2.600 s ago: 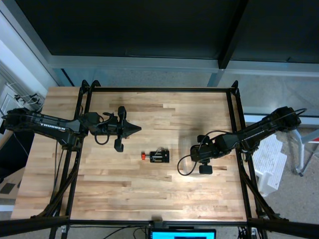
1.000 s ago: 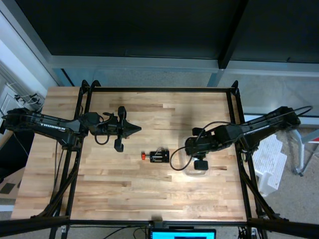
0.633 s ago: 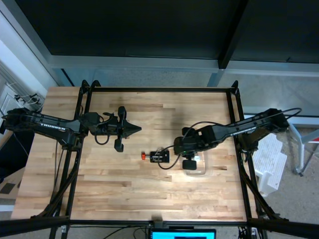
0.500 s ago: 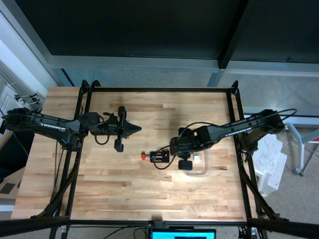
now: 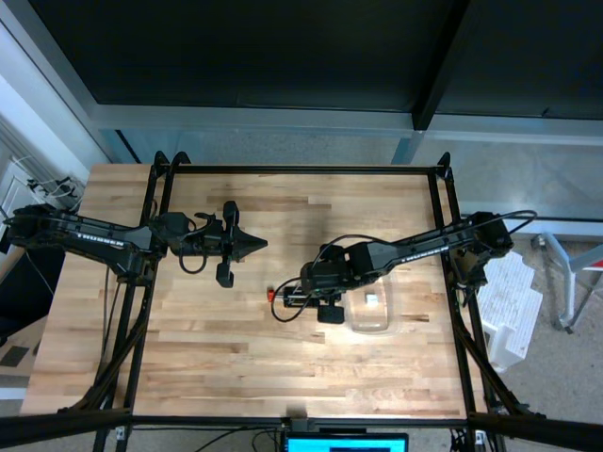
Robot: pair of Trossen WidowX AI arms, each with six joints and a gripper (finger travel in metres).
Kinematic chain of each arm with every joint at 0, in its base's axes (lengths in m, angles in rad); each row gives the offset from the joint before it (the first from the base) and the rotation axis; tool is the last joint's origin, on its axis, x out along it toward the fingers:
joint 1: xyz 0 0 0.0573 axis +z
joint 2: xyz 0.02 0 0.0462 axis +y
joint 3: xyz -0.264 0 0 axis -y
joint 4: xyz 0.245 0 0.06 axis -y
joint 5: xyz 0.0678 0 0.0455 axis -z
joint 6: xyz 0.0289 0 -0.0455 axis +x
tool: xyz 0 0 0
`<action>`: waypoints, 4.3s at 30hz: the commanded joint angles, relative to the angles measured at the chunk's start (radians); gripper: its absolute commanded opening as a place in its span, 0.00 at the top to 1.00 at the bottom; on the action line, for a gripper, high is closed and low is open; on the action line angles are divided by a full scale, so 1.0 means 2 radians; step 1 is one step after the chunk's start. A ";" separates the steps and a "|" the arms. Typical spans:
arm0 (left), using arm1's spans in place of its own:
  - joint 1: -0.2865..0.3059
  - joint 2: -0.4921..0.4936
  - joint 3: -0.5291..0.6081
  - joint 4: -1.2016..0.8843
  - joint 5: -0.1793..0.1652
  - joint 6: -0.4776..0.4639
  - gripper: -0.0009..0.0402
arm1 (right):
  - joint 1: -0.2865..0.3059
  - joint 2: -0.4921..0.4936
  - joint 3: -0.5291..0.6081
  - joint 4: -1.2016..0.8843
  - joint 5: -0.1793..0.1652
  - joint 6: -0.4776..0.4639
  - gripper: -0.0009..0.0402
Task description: Pick the RCA connector and install on taskboard
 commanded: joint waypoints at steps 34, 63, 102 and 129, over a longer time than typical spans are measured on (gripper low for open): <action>0.000 0.000 0.000 0.000 0.000 0.000 0.98 | -0.004 0.018 -0.029 0.055 0.001 0.000 0.98; 0.000 0.000 0.000 0.000 0.000 0.000 0.98 | -0.007 0.018 -0.067 0.097 0.002 0.004 0.98; 0.000 0.000 0.000 0.000 0.000 0.000 0.98 | -0.008 0.019 -0.056 0.091 0.001 0.002 0.83; 0.000 0.000 0.000 0.000 0.000 0.000 0.98 | -0.007 -0.029 -0.029 0.015 -0.004 -0.007 0.43</action>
